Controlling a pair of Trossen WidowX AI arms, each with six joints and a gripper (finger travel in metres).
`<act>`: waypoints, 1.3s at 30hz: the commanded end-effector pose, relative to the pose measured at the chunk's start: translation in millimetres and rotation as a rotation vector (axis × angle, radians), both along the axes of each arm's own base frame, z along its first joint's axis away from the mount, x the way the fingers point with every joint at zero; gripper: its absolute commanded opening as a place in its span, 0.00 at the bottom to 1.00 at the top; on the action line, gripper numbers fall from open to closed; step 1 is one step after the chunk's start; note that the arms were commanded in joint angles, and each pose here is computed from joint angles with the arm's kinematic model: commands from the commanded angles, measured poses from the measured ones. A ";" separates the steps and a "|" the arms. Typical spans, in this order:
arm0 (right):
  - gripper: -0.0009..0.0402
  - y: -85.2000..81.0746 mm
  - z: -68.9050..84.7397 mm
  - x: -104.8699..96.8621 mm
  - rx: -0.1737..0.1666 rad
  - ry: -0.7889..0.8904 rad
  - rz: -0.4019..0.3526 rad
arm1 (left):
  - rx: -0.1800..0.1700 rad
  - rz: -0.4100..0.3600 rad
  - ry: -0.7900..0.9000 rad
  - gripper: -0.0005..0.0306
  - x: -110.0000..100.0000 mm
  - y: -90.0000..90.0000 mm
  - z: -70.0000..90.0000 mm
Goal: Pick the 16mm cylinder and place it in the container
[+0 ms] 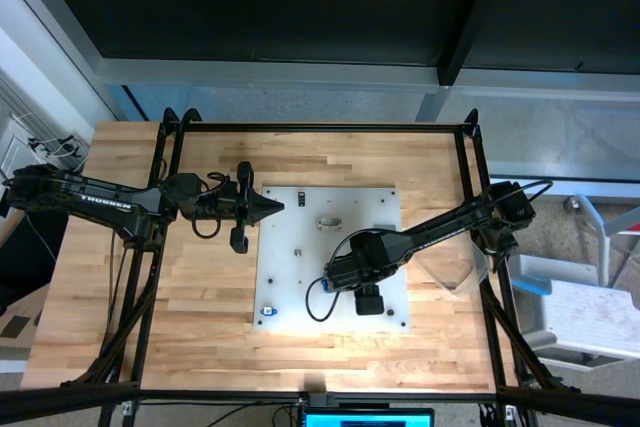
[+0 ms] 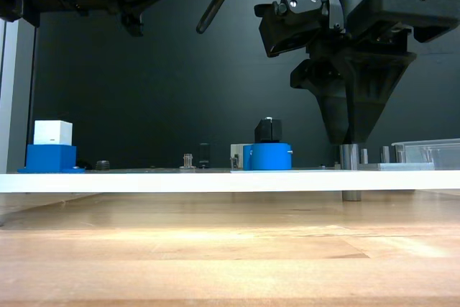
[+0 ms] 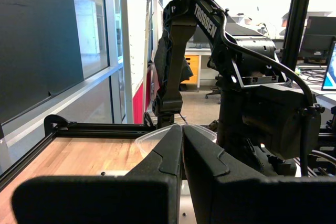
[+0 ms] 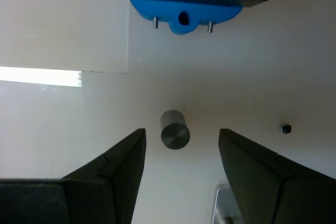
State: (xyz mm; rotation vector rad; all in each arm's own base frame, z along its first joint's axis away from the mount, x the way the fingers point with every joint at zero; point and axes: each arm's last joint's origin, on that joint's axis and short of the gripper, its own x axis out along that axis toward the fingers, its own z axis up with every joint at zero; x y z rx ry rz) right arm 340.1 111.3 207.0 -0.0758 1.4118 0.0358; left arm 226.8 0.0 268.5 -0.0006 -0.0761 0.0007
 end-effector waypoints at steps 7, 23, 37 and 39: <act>0.49 1.4 -12.0 5.0 -0.008 0.015 0.013 | 0.000 0.000 0.000 0.02 0.0 0.0 0.1; 0.44 1.4 -15.0 5.4 -0.007 0.022 0.015 | 0.000 0.000 0.000 0.02 0.0 0.1 0.1; 0.22 1.4 -14.3 4.7 0.000 0.026 0.015 | 0.000 0.000 0.000 0.02 0.0 0.1 0.1; 0.19 1.4 -14.3 4.7 0.000 0.026 0.016 | 0.000 0.000 0.000 0.02 0.0 0.0 0.1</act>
